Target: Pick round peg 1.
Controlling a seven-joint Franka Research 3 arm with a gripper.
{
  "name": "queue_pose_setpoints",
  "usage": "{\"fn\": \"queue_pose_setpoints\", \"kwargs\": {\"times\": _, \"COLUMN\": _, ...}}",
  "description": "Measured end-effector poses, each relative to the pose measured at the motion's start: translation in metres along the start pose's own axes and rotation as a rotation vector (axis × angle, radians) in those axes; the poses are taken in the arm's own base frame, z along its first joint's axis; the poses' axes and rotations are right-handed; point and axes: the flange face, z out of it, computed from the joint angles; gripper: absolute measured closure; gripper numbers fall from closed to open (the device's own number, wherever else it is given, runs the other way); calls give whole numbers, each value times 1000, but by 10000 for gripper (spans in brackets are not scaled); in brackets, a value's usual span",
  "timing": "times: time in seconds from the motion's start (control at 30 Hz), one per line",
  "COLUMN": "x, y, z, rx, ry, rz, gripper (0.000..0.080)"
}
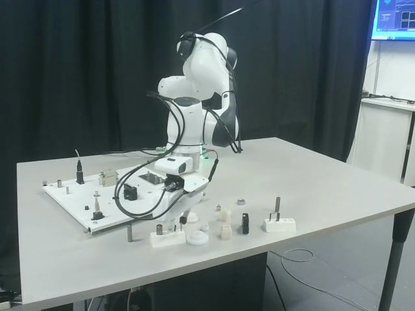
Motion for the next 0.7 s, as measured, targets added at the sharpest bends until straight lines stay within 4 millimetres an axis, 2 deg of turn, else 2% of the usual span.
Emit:
{"fn": "queue_pose_setpoints", "kwargs": {"times": 0.17, "x": 0, "y": -1, "z": 0, "rx": 1, "ry": 0, "rz": -1, "gripper": 294}}
{"fn": "queue_pose_setpoints", "kwargs": {"times": 0.2, "x": 1, "y": -1, "z": 0, "rx": 1, "ry": 0, "rz": -1, "gripper": 488}}
{"fn": "queue_pose_setpoints", "kwargs": {"times": 0.37, "x": 2, "y": -3, "z": -1, "rx": 4, "ry": 0, "rz": -4, "gripper": 488}}
{"fn": "queue_pose_setpoints", "kwargs": {"times": 0.4, "x": 2, "y": -3, "z": -1, "rx": 5, "ry": 0, "rz": -4, "gripper": 650}}
{"fn": "queue_pose_setpoints", "kwargs": {"times": 0.7, "x": 4, "y": -5, "z": -3, "rx": 10, "ry": -2, "rz": -5, "gripper": 650}}
